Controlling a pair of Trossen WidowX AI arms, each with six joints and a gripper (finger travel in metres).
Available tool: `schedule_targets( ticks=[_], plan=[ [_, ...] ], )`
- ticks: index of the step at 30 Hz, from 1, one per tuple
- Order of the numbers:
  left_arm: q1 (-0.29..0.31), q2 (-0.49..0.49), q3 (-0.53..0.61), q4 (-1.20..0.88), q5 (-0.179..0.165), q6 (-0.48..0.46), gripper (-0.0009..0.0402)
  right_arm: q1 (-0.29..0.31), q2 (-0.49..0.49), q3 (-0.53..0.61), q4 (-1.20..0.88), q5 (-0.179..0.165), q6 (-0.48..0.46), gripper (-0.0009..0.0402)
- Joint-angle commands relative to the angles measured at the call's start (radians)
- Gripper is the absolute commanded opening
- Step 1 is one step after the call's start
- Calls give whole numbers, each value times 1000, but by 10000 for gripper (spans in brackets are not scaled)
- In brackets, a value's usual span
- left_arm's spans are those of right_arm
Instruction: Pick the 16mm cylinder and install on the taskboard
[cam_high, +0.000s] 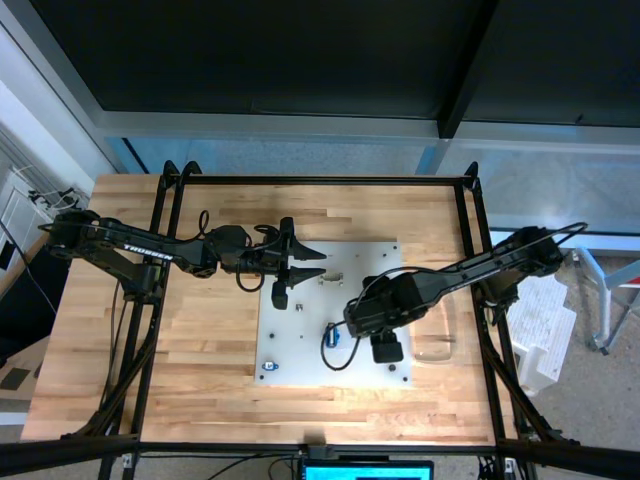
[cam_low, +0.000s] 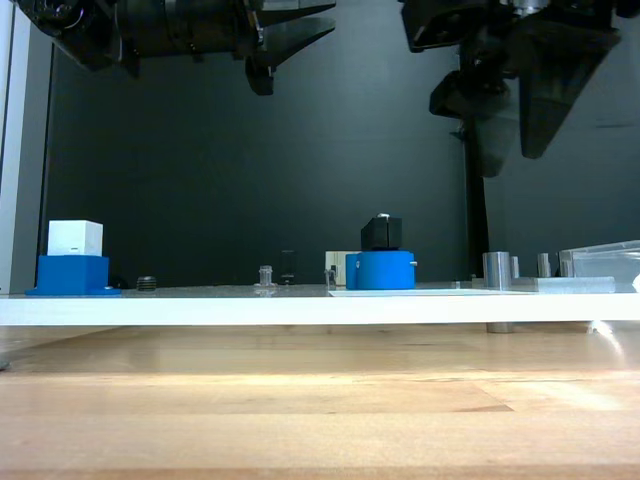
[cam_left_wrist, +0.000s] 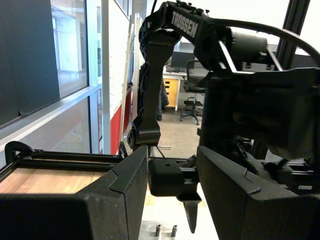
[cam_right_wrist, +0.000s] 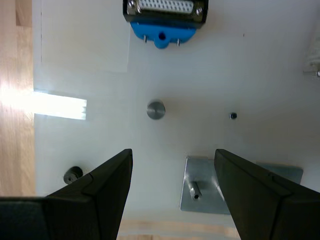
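Hovering wide-jawed, right gripper (cam_right_wrist: 173, 152) clears the 16mm cylinder (cam_right_wrist: 156, 110) at four o'clock on the taskboard (cam_high: 295, 345); left gripper (cam_high: 322, 262), jaws wide, overhangs its eleven o'clock edge.

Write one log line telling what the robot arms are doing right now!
left gripper: open, hovering over taskboard | right gripper: open, empty, over 16mm cylinder | 16mm cylinder: upright on taskboard

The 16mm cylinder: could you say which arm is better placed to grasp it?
Right. The right gripper hangs open above the taskboard, cylinder below it; the left gripper, open, lies level over the board's left edge.
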Motion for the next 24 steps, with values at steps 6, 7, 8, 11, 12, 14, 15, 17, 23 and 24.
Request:
schedule_targets(
  ticks=[6,7,8,11,12,14,15,17,23,24],
  plan=[
    [0,0,0,0,0,0,131,2,-28,-42,29,13,6,227],
    [0,0,0,0,0,0,131,2,-28,-42,30,13,6,227],
    [0,0,0,0,0,0,131,2,-28,-42,32,13,6,227],
    [0,0,0,0,0,0,131,2,-28,-42,38,13,6,227],
    [0,0,0,0,0,0,131,2,-33,-42,38,13,6,226],
    [0,0,0,0,0,0,131,2,-50,-45,45,32,5,220],
    [0,0,0,0,0,0,131,2,-65,-50,55,50,4,215],
    [0,0,0,0,0,0,131,1,-104,-68,84,68,2,202],
    [0,0,0,0,0,0,131,-27,-274,-188,251,103,-11,158],
    [0,0,0,0,0,0,131,-33,-303,-209,283,119,-16,150]
  ],
)
